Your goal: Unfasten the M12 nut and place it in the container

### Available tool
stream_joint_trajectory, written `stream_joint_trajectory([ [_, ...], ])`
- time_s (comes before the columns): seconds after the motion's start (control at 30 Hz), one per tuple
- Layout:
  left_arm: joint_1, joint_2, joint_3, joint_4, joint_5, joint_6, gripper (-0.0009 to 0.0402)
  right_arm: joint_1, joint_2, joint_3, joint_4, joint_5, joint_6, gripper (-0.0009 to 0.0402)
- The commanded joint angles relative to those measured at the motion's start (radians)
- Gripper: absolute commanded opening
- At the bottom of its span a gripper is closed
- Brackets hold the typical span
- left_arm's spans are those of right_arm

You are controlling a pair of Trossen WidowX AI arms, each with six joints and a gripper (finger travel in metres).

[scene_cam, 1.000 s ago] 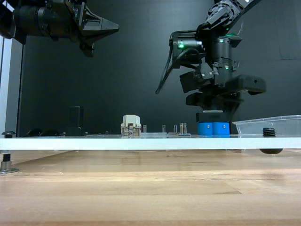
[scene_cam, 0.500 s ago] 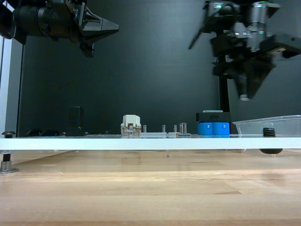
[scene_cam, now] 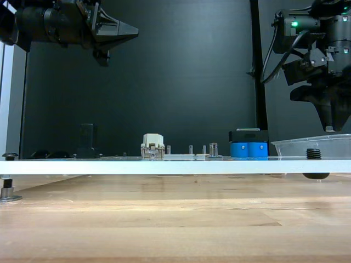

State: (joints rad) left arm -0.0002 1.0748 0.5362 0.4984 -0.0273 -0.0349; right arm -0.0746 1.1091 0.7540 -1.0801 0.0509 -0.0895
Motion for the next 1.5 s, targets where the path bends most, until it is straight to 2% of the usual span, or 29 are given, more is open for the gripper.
stream_joint_trajectory([
  [0.03, 0.0, 0.0, 0.0, 0.001, 0.0, 0.0, 0.0, -0.001, 0.0, 0.004, -0.003, 0.001, 0.019, 0.0079],
  [0.23, 0.0, 0.0, 0.0, 0.0, 0.0, 0.0, 0.0, 0.0, 0.0, 0.003, -0.007, 0.001, 0.031, 0.0161],
  [0.37, 0.0, 0.0, 0.0, 0.001, 0.0, 0.0, 0.0, 0.0, 0.0, 0.002, -0.007, 0.002, 0.032, 0.0202],
  [0.53, 0.0, 0.0, 0.0, 0.001, 0.0, 0.0, 0.0, 0.0, 0.0, 0.002, -0.008, 0.001, 0.035, 0.0226],
  [0.7, 0.0, 0.0, 0.0, 0.0, 0.0, 0.0, 0.0, 0.0, 0.0, 0.002, -0.008, 0.001, 0.034, 0.0228],
  [0.87, 0.0, 0.0, 0.0, 0.0, 0.0, 0.0, 0.0, 0.0, -0.001, 0.021, -0.007, 0.002, 0.032, 0.0209],
  [1.0, 0.0, 0.0, 0.0, 0.0, 0.0, 0.0, 0.0, -0.003, 0.0, 0.095, 0.0, 0.005, 0.034, 0.0182],
  [1.23, 0.0, 0.0, 0.0, 0.0, 0.0, 0.0, 0.0, -0.017, -0.003, 0.241, 0.216, 0.007, 0.126, 0.0104],
  [1.43, 0.0, 0.0, 0.0, 0.0, 0.0, 0.0, 0.0, 0.006, -0.003, 0.231, 0.544, -0.126, 0.119, -0.0006],
  [1.5, 0.0, 0.0, 0.0, 0.0, 0.0, 0.0, 0.0, 0.007, -0.004, 0.214, 0.665, -0.131, 0.124, 0.0008],
])
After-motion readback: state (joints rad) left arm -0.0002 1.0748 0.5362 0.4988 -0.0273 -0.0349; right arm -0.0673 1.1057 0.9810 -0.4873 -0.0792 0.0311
